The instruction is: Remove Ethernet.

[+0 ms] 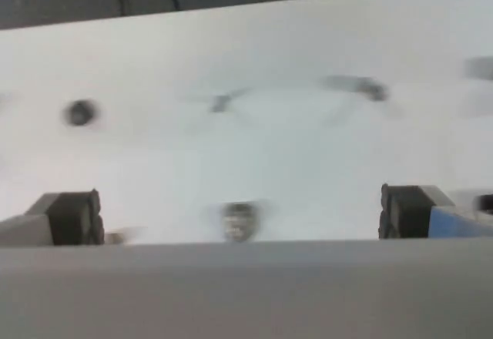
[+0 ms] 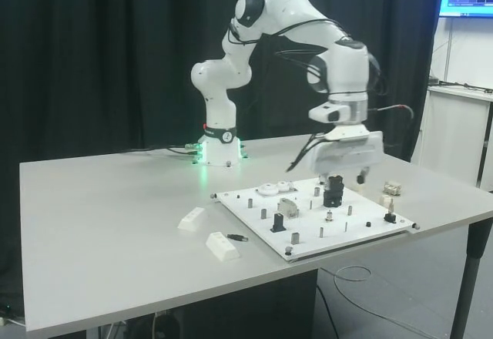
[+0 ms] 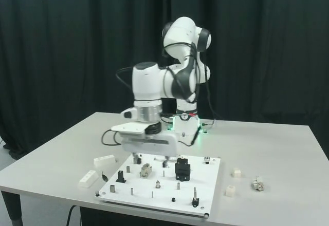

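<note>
Hovering above the white board point(image 2: 312, 223) on the grey counter point(image 2: 108, 200), the white arm point(image 2: 254, 38) is reaching out from its base, where a green light point(image 2: 198, 151) is glowing. The end effector point(image 1: 239, 216) is hanging over the far part of the board with its fingers point(image 1: 73, 217) spread wide and nothing between them, seen clearly in the wrist view. Beneath it, the board is carrying many small pegs and fittings, among them a black block point(image 3: 181, 168) standing near the middle. Which of these fittings is the Ethernet plug cannot be told; a thin cable loop point(image 1: 293, 96) is lying on the board under the wrist camera. Two white blocks point(image 2: 206, 233) are lying on the counter just beside the board, and three small pieces point(image 3: 241, 181) are sitting off its opposite side.
</note>
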Action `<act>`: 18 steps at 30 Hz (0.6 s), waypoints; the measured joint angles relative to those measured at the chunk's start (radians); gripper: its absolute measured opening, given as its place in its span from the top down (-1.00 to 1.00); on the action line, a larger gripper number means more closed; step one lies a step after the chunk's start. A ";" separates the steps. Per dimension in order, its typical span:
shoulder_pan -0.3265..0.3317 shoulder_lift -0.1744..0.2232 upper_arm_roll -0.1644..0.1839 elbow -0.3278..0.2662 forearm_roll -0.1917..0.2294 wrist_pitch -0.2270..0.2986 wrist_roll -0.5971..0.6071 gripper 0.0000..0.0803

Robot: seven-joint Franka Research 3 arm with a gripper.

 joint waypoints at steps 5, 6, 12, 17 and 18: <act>0.052 0.001 0.003 0.008 0.000 -0.006 0.066 -0.99; 0.062 0.002 0.003 0.010 0.000 -0.007 0.080 -0.99; 0.119 0.012 0.003 0.020 -0.001 -0.010 0.149 -0.99; 0.154 0.030 0.003 0.030 -0.003 -0.010 0.192 -0.99; 0.159 0.035 0.003 0.033 -0.004 -0.009 0.196 -0.99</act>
